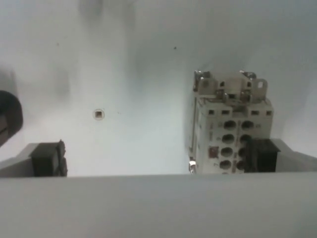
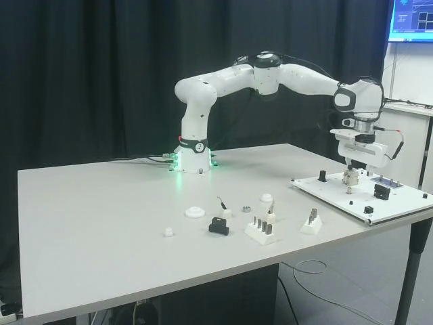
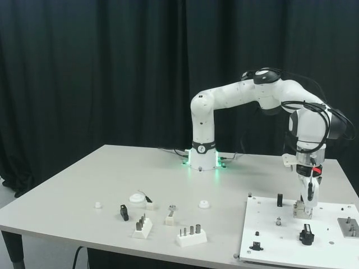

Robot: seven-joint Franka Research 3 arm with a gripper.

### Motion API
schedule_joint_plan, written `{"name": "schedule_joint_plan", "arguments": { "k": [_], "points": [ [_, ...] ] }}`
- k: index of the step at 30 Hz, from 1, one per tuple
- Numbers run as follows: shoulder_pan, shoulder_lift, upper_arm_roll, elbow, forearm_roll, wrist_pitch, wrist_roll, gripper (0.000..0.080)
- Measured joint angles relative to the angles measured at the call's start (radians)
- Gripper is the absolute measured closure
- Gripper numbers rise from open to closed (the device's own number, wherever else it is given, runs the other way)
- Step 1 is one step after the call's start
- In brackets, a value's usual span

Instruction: Pick bolt 4.

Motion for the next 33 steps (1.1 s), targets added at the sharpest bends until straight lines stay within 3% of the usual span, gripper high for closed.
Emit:
{"name": "schedule_joint_plan", "arguments": {
  "k": [17, 33],
  "points": [
    [0.007, -0.001, -0.009, 0.0, 0.0, -0.006, 0.0, 0.0003],
    [0.008, -0.001, -0.053, 0.0, -0.014, -0.043, -0.027, 0.0003]
  ]
}}
